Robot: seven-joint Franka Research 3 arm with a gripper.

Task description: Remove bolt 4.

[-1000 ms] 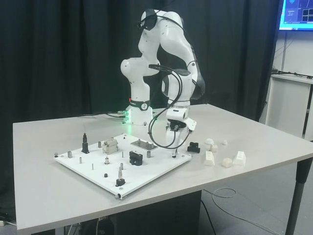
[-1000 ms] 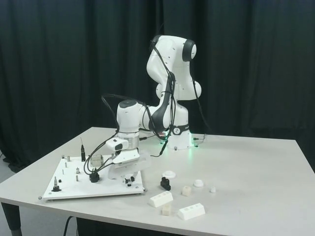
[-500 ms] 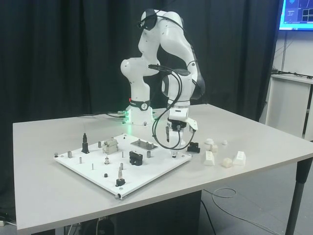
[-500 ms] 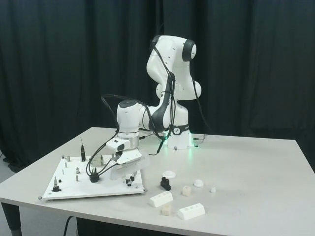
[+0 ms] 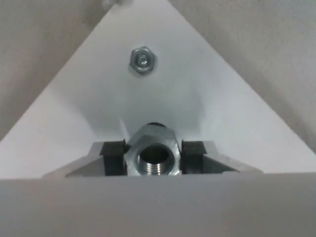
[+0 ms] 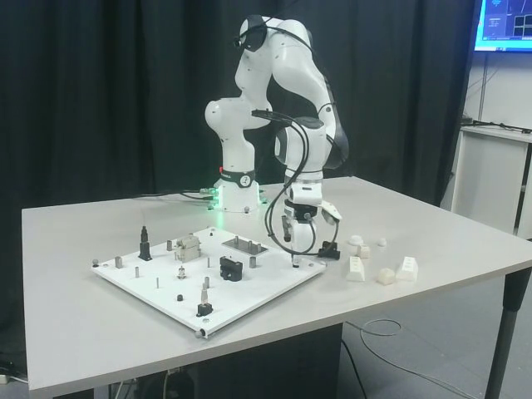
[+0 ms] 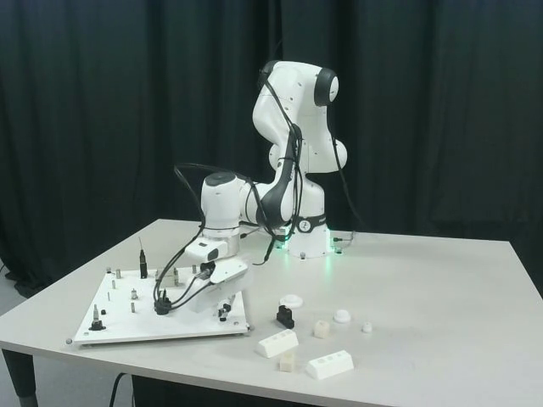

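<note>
My gripper (image 5: 150, 159) is shut on a grey hex-headed bolt (image 5: 150, 148) with a threaded hollow top, its black pads (image 5: 113, 157) pressing on both sides. The bolt stands near one corner of the white board (image 5: 207, 103). A second small hex bolt (image 5: 142, 60) sits closer to that corner's tip. In the first room view the gripper (image 6: 296, 249) points straight down at the board's right corner (image 6: 309, 268). The second room view shows the gripper (image 7: 222, 307) low over the board (image 7: 153, 332).
On the board stand several small posts, a black clamp (image 6: 230, 268), a tall black peg (image 6: 145, 241) and a grey plate (image 6: 245, 245). Beside the board lie a black piece (image 6: 330, 248), white blocks (image 6: 356, 268) (image 6: 407, 267) and round white caps (image 6: 356, 240).
The hand has turned about its vertical axis while staying over the same corner of the board. Its cable loop swung with it.
</note>
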